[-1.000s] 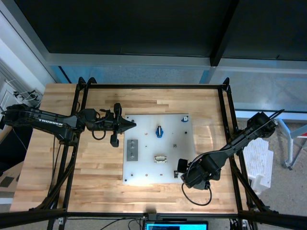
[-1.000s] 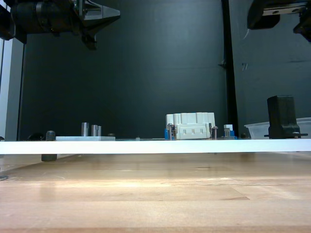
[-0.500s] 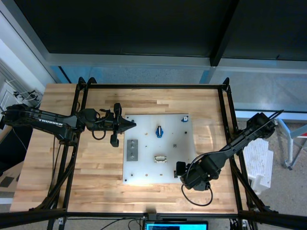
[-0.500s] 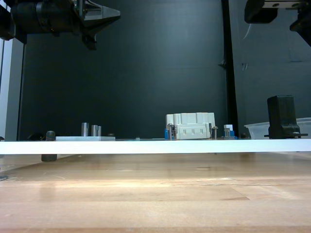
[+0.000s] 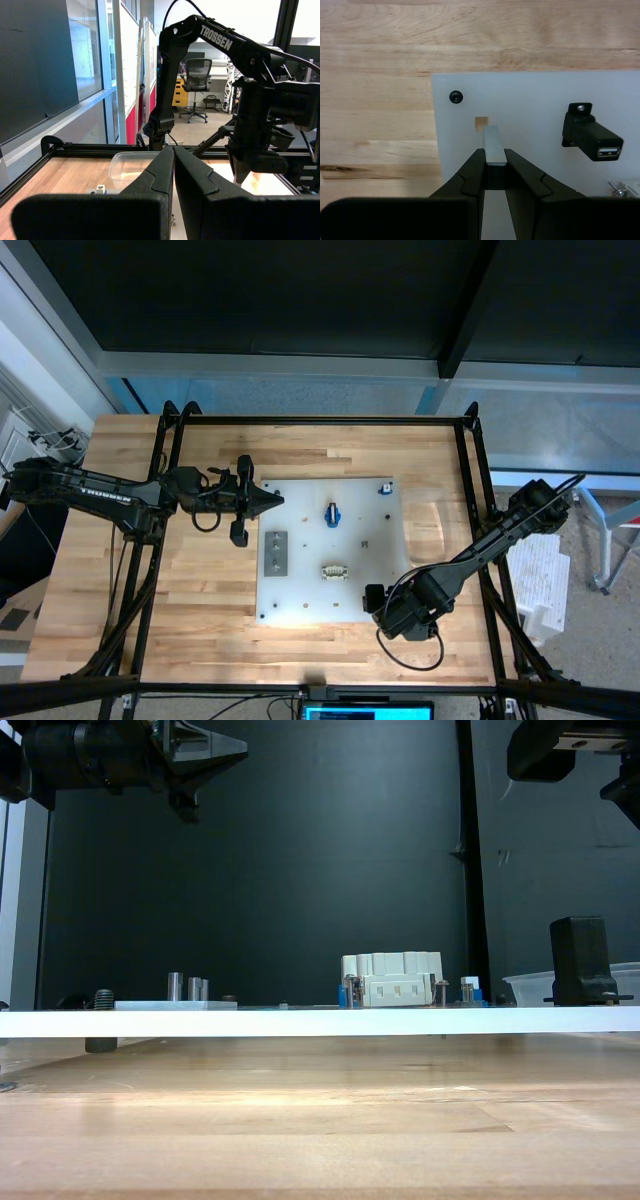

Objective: Pick the 16mm bar and install on taskboard

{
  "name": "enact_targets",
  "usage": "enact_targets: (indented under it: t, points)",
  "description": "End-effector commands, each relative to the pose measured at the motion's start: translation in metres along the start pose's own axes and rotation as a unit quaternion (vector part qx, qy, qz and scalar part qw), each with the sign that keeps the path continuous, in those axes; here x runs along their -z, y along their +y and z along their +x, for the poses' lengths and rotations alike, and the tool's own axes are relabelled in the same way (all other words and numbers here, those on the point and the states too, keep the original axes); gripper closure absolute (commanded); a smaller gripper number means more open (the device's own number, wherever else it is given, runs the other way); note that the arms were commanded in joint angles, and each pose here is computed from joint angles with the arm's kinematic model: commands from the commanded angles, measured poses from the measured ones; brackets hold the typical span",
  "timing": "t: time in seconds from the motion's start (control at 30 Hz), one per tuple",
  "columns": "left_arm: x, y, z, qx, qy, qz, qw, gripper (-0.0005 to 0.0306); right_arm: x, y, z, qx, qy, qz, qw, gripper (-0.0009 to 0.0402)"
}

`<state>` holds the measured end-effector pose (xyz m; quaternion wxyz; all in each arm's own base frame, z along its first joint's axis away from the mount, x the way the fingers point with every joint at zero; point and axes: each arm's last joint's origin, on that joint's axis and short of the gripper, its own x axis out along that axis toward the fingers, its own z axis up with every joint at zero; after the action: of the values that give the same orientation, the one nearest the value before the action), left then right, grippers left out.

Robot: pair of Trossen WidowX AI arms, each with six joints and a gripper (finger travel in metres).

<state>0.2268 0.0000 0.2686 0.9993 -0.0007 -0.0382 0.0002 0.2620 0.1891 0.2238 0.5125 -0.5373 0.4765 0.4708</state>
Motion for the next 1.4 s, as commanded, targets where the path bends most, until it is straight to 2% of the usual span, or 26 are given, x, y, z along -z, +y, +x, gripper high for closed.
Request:
enact_targets:
  t: [0.03,0.53,1.4]
  points:
    - [0.0,0.0,0.0,0.0,0.0,0.0,1.0,0.03,0.0,0.0,0.002,-0.005,-0.001,0.003,1.0,0.0393]
    - [0.0,0.0,0.0,0.0,0.0,0.0,1.0,0.03,0.001,0.004,0.01,-0.011,0.002,0.005,1.0,0.0393]
    - [0.0,0.0,0.0,0.0,0.0,0.0,1.0,0.03,0.001,0.005,0.016,-0.008,-0.001,0.009,1.0,0.0393]
